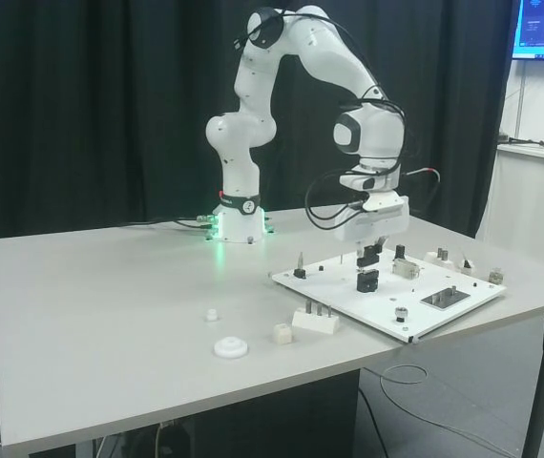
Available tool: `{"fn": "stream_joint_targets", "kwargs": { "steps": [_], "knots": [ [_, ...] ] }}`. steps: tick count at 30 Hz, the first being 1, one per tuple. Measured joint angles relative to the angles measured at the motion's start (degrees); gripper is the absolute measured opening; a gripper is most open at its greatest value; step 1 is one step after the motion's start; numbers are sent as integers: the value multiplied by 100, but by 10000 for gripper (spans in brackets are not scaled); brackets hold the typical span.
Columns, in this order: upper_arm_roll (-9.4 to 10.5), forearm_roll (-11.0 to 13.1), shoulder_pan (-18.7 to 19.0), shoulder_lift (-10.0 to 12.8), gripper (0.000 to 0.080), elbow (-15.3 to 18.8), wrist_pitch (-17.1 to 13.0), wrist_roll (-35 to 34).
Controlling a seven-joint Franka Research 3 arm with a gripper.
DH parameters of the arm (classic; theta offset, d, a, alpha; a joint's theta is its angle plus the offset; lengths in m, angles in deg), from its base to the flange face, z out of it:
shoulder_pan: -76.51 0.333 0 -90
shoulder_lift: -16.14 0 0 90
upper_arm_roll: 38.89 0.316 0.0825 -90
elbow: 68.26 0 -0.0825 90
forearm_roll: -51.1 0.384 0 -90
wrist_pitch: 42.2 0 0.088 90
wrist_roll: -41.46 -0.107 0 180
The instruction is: Insert D-SUB.
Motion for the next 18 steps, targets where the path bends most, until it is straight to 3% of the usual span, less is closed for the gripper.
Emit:
{"fn": "stream_joint_targets", "kwargs": {
  "steps": [18],
  "knots": [
    [26,0,10,0,383,142,-264,-3]
  ]
}}
